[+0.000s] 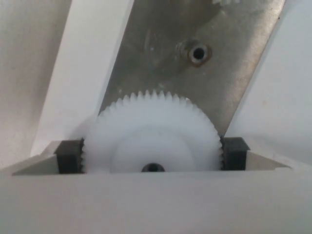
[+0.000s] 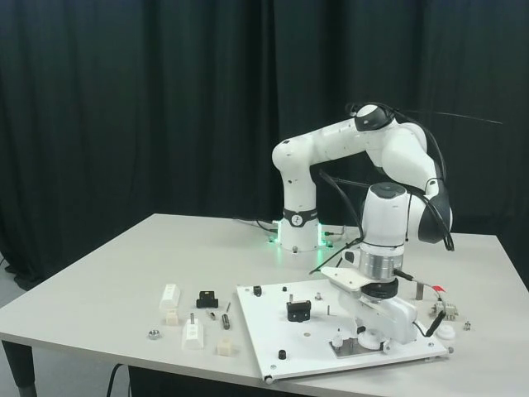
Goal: Remove large gear.
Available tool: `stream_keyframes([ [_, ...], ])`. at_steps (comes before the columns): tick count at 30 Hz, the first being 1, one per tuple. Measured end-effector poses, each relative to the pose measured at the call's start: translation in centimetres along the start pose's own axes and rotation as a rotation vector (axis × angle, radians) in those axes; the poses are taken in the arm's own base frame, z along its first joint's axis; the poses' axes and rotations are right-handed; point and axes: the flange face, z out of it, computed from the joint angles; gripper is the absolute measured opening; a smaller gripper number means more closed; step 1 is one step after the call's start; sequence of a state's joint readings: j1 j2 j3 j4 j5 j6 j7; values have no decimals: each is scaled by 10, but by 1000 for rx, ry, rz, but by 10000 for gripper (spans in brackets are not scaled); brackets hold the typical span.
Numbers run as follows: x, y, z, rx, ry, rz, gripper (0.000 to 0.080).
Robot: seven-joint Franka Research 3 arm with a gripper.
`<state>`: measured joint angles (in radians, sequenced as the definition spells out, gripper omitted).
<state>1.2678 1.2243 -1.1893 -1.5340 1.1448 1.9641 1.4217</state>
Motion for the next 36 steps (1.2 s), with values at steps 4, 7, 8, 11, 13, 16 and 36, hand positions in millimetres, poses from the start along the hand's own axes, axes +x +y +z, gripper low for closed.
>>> stream_keyframes([
  [4, 0, 0, 0, 0, 0, 0, 596],
  [7, 0, 0, 0, 0, 0, 0, 596],
  [8, 0, 0, 0, 0, 0, 0, 596],
  [11, 0, 0, 0, 0, 0, 0, 596],
  [13, 0, 0, 0, -1, 0, 0, 596],
  [16, 0, 0, 0, -2, -1, 0, 596],
  [36, 3, -3, -10, -20, -17, -11, 596],
])
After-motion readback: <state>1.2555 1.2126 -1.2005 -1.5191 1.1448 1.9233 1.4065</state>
